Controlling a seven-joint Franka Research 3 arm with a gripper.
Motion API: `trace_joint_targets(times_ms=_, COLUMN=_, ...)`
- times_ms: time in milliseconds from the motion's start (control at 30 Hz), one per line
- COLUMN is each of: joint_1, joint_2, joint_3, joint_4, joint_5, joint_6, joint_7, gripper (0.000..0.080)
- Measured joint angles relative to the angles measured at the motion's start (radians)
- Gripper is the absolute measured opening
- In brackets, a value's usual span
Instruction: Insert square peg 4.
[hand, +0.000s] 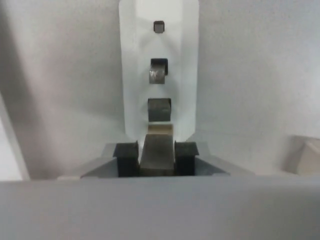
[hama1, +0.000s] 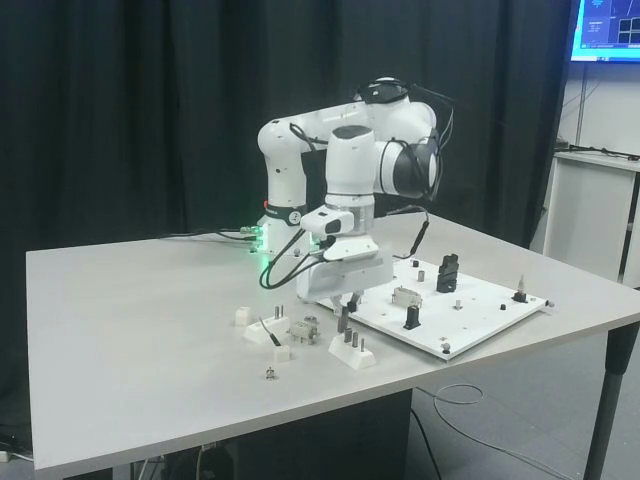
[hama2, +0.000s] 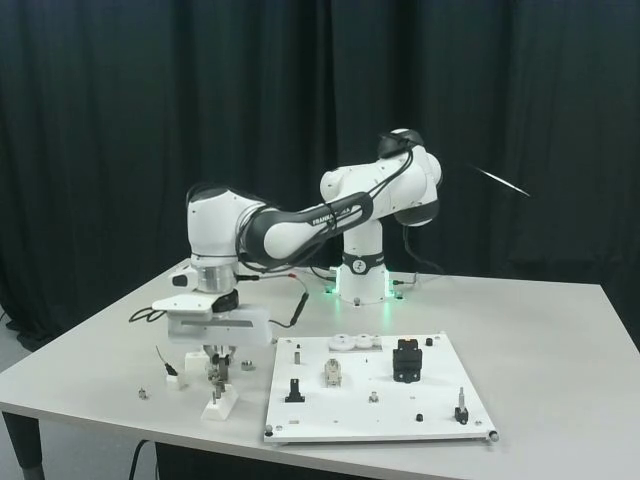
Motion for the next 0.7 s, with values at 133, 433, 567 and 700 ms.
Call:
trace_joint_targets(times_ms=133, joint_1=0.0, joint_2=0.0, joint_3=-0.019, joint_4=0.007, joint_5=-0.006, joint_6=-0.025, joint_7=0.001, gripper=0.0149)
trace_joint_targets(times_ms=433, joint_1=0.0, joint_2=-0.002, joint_3=-0.035, joint_4=0.015, joint_5=-0.017, joint_6=-0.043, joint_7=0.002, gripper=0.0149)
trace_joint_targets(times_ms=567, joint_1=0.0, joint_2=-0.002, joint_3=-0.037, joint_4=0.017, joint_5=-0.017, joint_6=-0.046, joint_7=0.003, gripper=0.0149)
trace_joint_targets(times_ms=700, joint_1=-0.001, joint_2=-0.002, joint_3=-0.038, joint_4=0.019, joint_5=-0.018, joint_6=-0.046, joint_7=0.006, gripper=0.0149)
